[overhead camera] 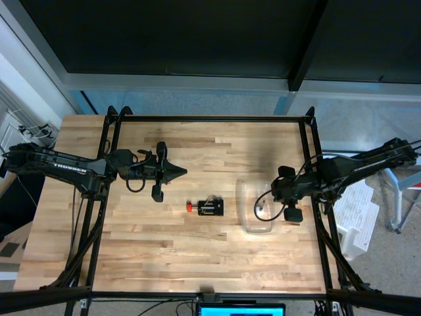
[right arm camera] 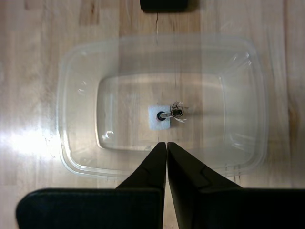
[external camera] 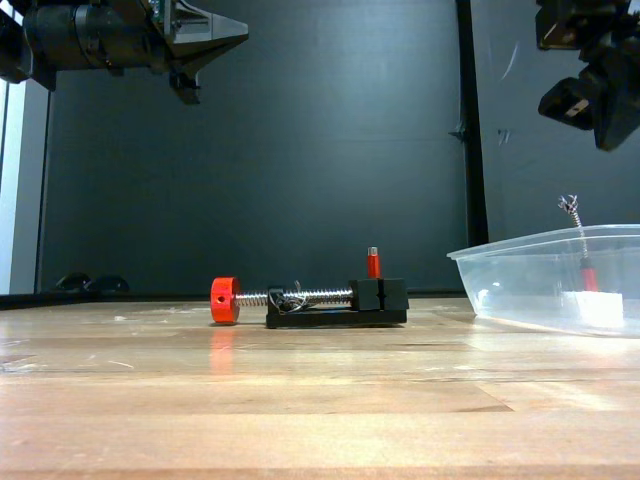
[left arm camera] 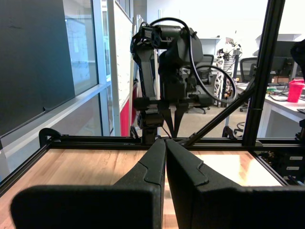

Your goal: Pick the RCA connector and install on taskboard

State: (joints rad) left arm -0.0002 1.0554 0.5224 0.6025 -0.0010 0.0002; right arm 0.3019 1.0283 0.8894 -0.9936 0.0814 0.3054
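At the low view's upper edge, the left claw [external camera: 238,38], high over the tabletop's [external camera: 300,400] left side, and the right claw [external camera: 605,120], above the clear tray [external camera: 520,275], are cropped. The tray's wall blurs the RCA connector [external camera: 588,275]. The right wrist view cuts off the taskboard [right arm camera: 164,5], probably most of it.

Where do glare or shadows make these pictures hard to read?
Right wrist view: glare whitens the table beside the clear tray, yet the connector inside is readable under the shut right gripper hovering over it. Left wrist view: washed-out office behind the shut left gripper, high over the table's left side. Low view: both grippers show as dark silhouettes.
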